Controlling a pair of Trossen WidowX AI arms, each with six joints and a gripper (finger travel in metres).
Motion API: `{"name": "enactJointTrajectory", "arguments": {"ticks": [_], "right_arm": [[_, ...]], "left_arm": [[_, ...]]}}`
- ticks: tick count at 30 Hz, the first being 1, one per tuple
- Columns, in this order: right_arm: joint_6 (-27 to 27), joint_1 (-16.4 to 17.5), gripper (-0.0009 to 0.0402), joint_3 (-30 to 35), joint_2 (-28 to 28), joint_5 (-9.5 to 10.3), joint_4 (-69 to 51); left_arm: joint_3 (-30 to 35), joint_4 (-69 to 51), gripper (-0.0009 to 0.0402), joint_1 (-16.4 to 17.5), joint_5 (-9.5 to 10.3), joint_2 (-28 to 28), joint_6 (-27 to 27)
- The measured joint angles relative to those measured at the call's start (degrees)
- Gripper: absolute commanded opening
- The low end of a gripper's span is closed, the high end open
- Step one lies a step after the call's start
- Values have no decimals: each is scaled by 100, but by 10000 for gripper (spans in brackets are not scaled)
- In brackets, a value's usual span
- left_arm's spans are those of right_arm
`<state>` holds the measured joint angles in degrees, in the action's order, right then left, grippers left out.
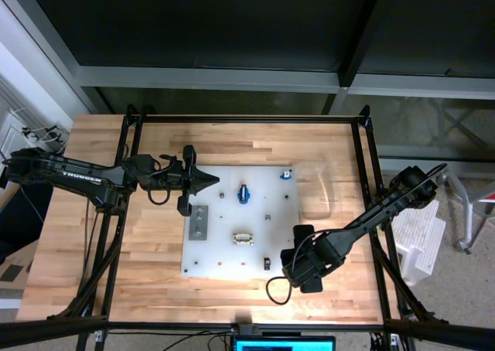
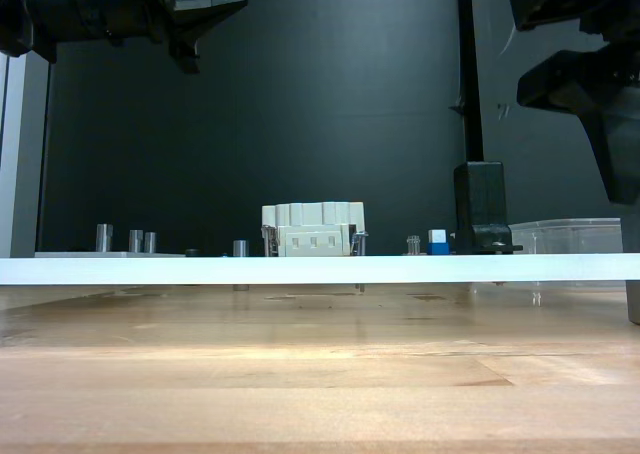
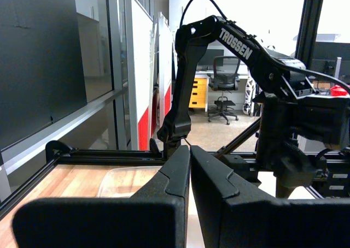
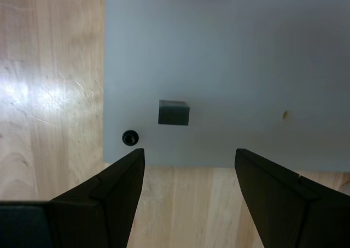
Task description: Remove the 16mm bar from the taskboard and place in the container
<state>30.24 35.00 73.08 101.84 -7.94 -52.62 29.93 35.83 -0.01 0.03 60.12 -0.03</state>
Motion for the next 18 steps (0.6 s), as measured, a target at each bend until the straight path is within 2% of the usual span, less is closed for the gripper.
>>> {"name": "enactJointTrajectory", "arguments": {"ticks": [10, 18], "right_arm": [[2, 2, 176, -407, 0, 26, 597], [-2, 2, 91, -505, 0, 46, 623]], "left_arm": [[2, 2, 0, 0, 0, 0, 0], [2, -2, 0, 0, 0, 0, 0]]}}
